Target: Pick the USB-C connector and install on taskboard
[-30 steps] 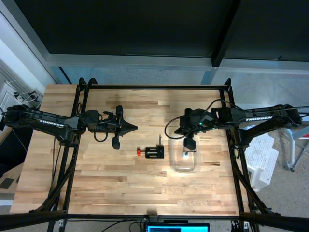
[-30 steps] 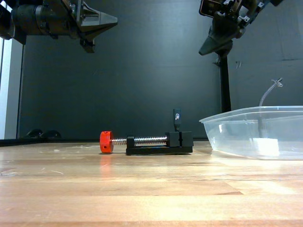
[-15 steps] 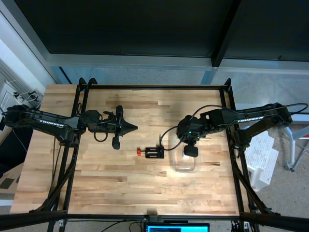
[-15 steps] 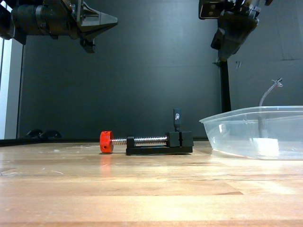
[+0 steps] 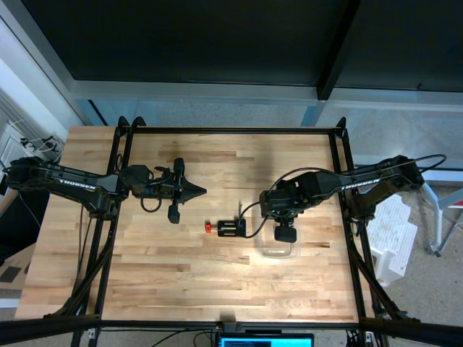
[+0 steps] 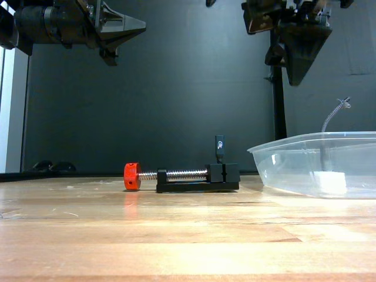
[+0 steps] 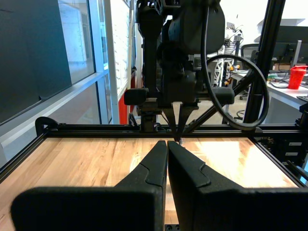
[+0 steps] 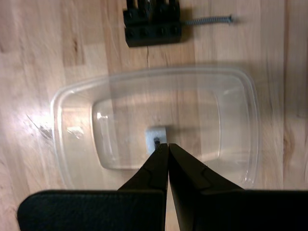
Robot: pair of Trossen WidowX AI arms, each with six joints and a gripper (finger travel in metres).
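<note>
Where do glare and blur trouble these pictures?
Right wrist view: soft overall, glare on the table beside the clear tray under the right gripper, jaws shut. Low view: near table blurred, white cube washed out. Left wrist view: background overexposed behind the left gripper, parked high, jaws shut.

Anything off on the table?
Nothing stands out. The taskboard sits flat on the table, the clear tray upright beside it, white cube inside. The left pincer is parked high at left, shut; the right pincer, shut, points down over the tray.
</note>
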